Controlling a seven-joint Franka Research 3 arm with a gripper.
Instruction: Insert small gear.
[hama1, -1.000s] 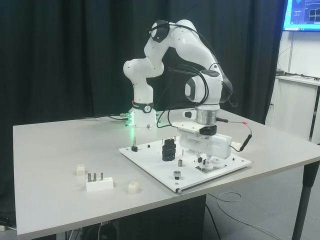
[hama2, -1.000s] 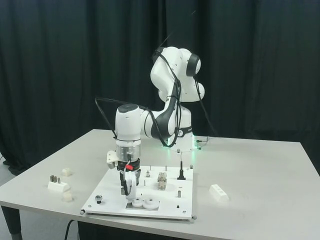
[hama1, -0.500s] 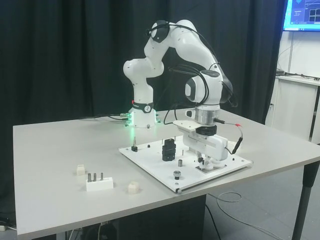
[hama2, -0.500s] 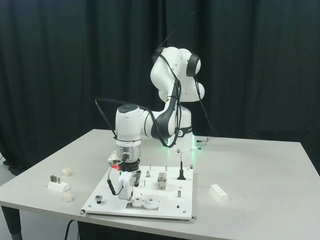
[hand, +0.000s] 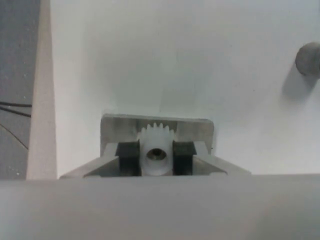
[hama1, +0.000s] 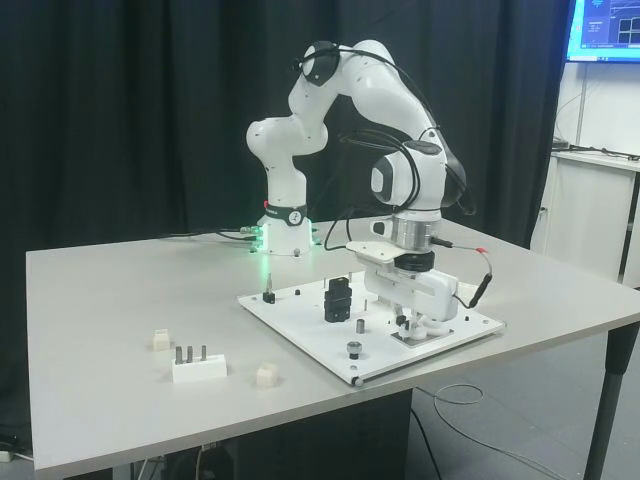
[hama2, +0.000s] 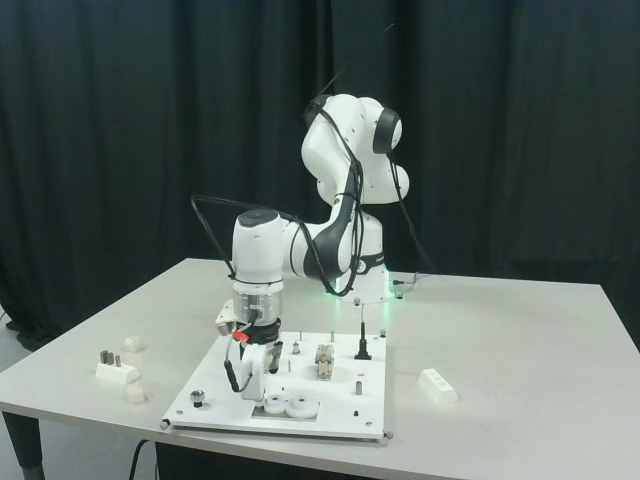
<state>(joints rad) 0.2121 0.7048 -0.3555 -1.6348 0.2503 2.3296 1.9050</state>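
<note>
The pincer (hand: 157, 152) was closed on the small gear (hand: 156, 146) — its black pads clamped either side, bore axis pointing straight down at the white board (hama1: 300, 310). The gear hung directly over a grey plate (hand: 112, 127) — so the move looked to be vertical.

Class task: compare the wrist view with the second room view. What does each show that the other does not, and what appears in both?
Only the wrist view shows the small gear with its teeth and centre hole, held between the tool's black pads.

Only the second room view shows the whole white arm, the grey table, two white gears on the board and a peg block.

Both show the white board beneath the tool.
</note>
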